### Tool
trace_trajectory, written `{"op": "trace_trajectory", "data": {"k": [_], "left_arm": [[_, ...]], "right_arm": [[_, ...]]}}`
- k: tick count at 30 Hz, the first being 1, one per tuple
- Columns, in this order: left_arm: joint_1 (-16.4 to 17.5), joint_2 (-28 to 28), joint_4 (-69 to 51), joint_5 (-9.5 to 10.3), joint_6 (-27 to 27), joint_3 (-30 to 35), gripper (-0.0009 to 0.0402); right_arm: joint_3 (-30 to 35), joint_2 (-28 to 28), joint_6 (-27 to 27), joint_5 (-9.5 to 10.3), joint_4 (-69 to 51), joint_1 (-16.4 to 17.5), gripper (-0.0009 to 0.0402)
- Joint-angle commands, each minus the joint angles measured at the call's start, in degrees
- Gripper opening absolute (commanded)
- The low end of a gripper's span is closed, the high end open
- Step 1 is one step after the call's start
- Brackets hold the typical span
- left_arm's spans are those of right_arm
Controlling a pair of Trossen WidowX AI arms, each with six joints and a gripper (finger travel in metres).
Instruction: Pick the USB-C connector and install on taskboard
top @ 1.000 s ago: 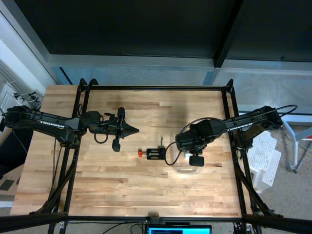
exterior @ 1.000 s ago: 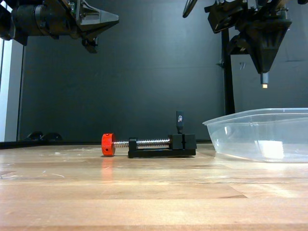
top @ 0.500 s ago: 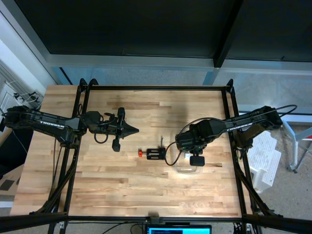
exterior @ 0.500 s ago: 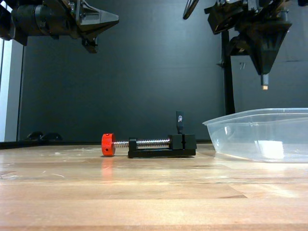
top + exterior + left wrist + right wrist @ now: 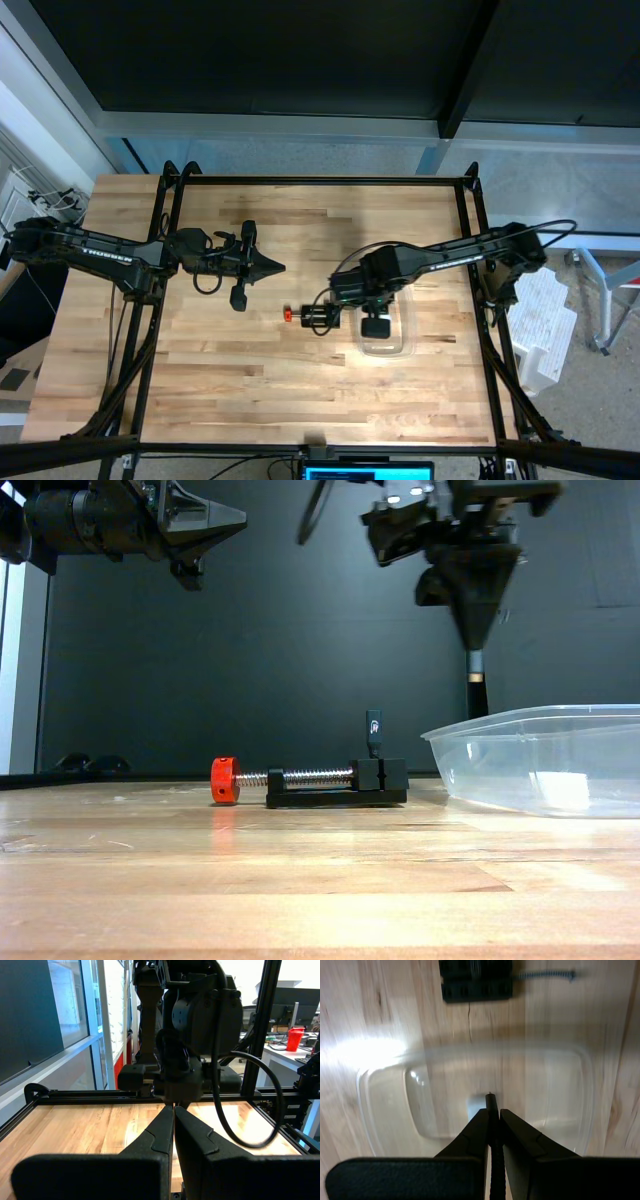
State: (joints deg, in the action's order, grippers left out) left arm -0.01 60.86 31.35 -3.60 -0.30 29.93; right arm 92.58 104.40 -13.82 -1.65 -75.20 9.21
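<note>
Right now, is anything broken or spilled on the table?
No, nothing stands out. The taskboard sits flat, the clear tray upright beside it. The right gripper holds the USB-C connector tip-down, above the table. The left gripper hangs shut, high at the left.

It was a robotics lab: a wooden surface (image 5: 250, 390) inside a black metal frame (image 5: 320, 181), left arm (image 5: 90, 255) and right arm (image 5: 470, 245) at its edges, tall windows (image 5: 75, 1010) and a desk (image 5: 282, 1055) with a monitor (image 5: 302, 997) beyond.
</note>
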Motion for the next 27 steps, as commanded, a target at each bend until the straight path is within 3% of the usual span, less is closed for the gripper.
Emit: {"op": "trace_trajectory", "data": {"k": [1,15,27], "left_arm": [[0.00,0.00,0.02,0.00,-0.02,0.02,0.0000],[0.00,0.00,0.02,0.00,-0.02,0.02,0.0000],[0.00,0.00,0.00,0.00,-0.02,0.02,0.0000]], "right_arm": [[3.91,3.13,-0.07,0.11,-1.40,-0.22,0.0000],[16.79,11.87,-0.22,-0.35,-5.70,-0.46,0.0000],[21.59,16.13,0.00,-1.81,-7.54,-0.46,0.0000]]}}
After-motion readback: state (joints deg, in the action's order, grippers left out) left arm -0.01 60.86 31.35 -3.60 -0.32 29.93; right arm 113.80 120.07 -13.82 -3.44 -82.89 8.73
